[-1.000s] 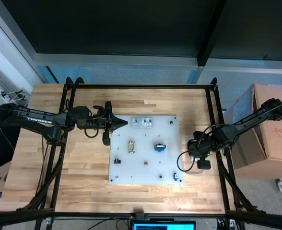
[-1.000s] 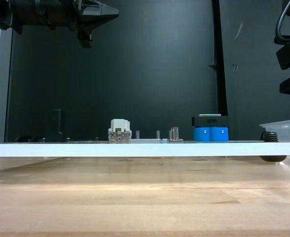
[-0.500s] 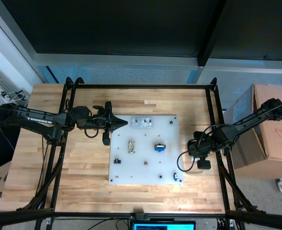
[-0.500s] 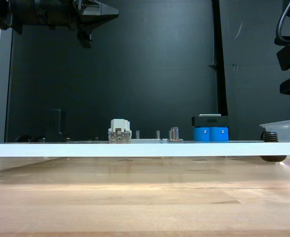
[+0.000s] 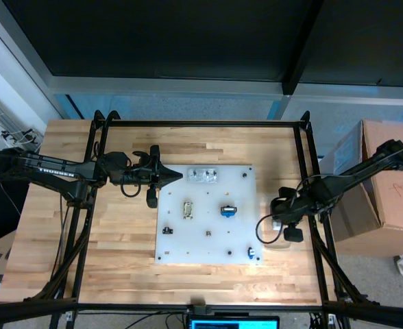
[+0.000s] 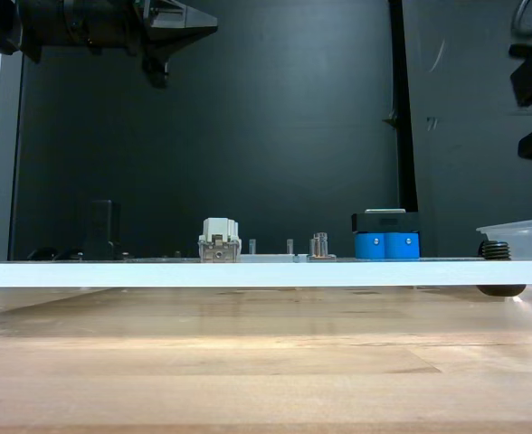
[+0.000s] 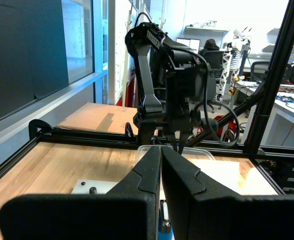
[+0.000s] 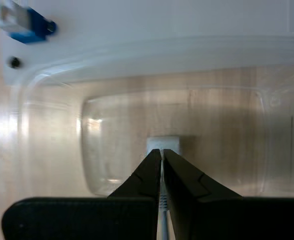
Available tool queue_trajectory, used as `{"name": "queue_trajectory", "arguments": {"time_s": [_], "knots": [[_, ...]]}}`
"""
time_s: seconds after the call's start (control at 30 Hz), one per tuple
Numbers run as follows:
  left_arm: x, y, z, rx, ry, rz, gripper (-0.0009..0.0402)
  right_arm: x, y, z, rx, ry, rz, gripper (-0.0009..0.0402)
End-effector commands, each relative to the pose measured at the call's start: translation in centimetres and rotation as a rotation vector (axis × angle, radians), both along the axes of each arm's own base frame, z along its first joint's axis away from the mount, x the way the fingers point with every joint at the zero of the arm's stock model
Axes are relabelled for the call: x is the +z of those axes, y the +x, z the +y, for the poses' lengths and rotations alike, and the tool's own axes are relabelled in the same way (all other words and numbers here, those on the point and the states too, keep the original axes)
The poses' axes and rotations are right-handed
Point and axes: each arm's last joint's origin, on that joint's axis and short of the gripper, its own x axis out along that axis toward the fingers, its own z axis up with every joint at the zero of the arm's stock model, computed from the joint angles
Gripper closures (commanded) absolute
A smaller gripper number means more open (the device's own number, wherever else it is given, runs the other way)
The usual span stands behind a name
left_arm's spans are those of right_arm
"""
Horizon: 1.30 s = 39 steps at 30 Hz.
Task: Pick the RJ45 connector and install on the taskboard
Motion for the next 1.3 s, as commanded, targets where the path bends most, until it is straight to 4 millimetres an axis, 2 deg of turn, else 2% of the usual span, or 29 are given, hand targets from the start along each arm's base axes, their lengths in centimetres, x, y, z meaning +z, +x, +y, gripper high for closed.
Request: {"name": "queue_trajectory", "arguments": {"time_s": [0.03,0.3,0.5,0.73,0.93,1.3], "knots": [[0.0,0.0,0.0,0.0,0.0,0.0,0.0392,0.5,-0.8,-0.1,-0.028,0.015,-0.014,0.036],[0.0,0.0,0.0,0.0,0.0,0.0,0.0392,0.6,-2.1,0.7,-0.088,-0.075,-0.05,0.0289],[0.0,0.0,0.0,0.0,0.0,0.0,0.0393,0.5,-2.9,1.6,-0.096,-0.079,-0.066,0.024],[0.0,0.0,0.0,0.0,0.0,0.0,0.0393,-0.2,-3.9,1.6,-0.086,-0.083,-0.041,0.0194],[0.0,0.0,0.0,0.0,0.0,0.0,0.0393,-0.7,-4.7,1.8,-0.033,-0.094,-0.03,0.0189],[0.0,0.0,0.0,0.0,0.0,0.0,0.0392,-2.6,-5.1,2.3,0.012,-0.07,-0.039,0.0193]]}}
